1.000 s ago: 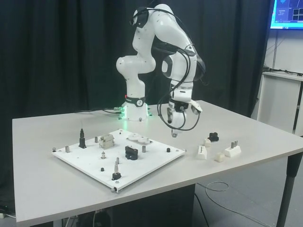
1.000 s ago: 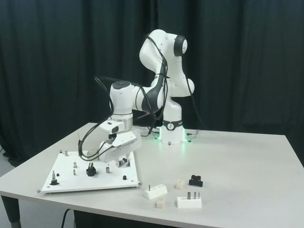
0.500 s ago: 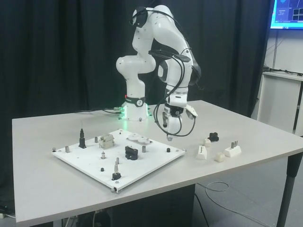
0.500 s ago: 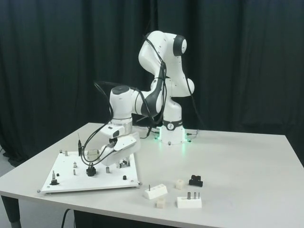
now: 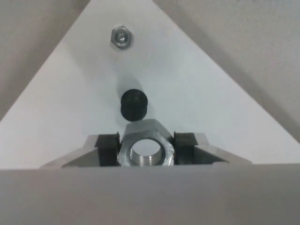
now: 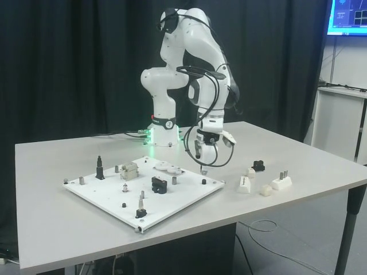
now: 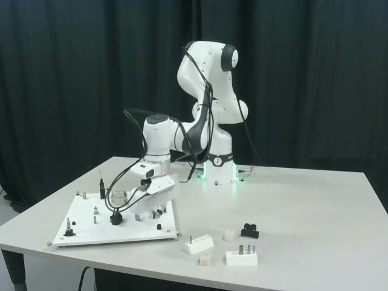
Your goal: Insert bolt 4.
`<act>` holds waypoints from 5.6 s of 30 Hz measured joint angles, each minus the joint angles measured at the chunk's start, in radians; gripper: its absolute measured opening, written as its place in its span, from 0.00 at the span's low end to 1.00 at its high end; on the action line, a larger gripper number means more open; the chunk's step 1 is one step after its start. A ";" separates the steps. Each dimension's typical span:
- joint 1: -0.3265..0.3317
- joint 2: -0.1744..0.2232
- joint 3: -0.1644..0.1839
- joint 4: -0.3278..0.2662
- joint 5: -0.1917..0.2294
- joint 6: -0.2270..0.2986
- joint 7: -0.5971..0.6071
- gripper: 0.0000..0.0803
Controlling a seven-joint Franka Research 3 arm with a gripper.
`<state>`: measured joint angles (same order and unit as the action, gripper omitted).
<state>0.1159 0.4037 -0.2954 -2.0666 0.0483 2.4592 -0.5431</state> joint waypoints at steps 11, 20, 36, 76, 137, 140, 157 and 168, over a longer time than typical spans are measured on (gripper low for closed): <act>0.001 -0.014 0.009 -0.050 0.007 0.064 -0.007 0.30; 0.003 -0.021 0.015 -0.074 0.007 0.085 -0.007 0.30; 0.003 -0.021 0.015 -0.091 0.007 0.104 -0.007 0.30; -0.001 0.013 0.008 -0.078 0.007 0.131 -0.007 0.30; -0.002 0.055 0.014 -0.017 0.024 0.065 -0.020 0.30; -0.003 0.056 0.014 -0.013 0.024 0.060 -0.020 0.30; -0.005 0.057 0.014 -0.010 0.038 0.056 -0.020 0.30; -0.010 0.058 0.013 -0.010 0.082 0.056 -0.020 0.30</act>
<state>0.1055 0.4614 -0.2825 -2.0769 0.1307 2.5155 -0.5632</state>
